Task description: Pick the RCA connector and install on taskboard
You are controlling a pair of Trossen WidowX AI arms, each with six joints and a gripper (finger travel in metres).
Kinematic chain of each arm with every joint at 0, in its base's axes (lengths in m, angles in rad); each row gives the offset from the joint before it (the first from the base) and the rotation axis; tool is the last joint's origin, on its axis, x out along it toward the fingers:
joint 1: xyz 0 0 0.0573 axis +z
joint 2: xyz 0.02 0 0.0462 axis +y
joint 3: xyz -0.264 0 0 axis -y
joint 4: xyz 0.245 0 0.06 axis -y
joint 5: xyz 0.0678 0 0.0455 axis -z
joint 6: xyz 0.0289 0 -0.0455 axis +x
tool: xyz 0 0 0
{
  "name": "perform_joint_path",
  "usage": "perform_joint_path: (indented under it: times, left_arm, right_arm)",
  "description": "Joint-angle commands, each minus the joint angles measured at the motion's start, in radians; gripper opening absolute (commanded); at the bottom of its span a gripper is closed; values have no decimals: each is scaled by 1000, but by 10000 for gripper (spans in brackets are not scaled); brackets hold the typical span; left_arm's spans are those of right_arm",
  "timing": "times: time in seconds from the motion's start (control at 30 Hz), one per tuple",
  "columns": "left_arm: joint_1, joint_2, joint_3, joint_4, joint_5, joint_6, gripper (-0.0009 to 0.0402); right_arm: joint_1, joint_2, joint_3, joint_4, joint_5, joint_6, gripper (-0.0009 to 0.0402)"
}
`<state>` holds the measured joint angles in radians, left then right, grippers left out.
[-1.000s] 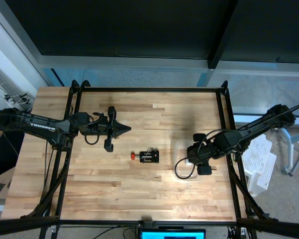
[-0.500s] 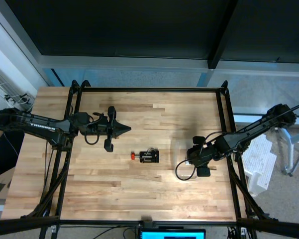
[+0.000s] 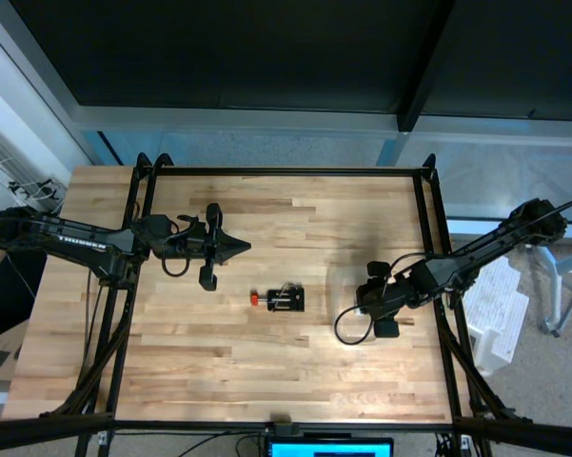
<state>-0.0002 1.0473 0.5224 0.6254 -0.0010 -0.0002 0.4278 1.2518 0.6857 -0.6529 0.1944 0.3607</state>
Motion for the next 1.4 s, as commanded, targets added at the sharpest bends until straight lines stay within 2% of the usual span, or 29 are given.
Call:
perform_joint_path:
  times: [0.03, 0.33, 0.83, 1.4]
  left_arm:
    - [0, 0, 0, 0, 0, 0, 0]
    - [0, 0, 0, 0, 0, 0, 0]
    - [0, 0, 0, 0, 0, 0, 0]
    - [0, 0, 0, 0, 0, 0, 0]
  right_arm:
    - [-1, 1, -17, 27, -2, -1, 175]
    - [-3, 1, -64, 109, -3, 8, 174]
    - [-2, 1, -80, 136, -11, 7, 120]
    - [-2, 1, -80, 134, -11, 7, 19]
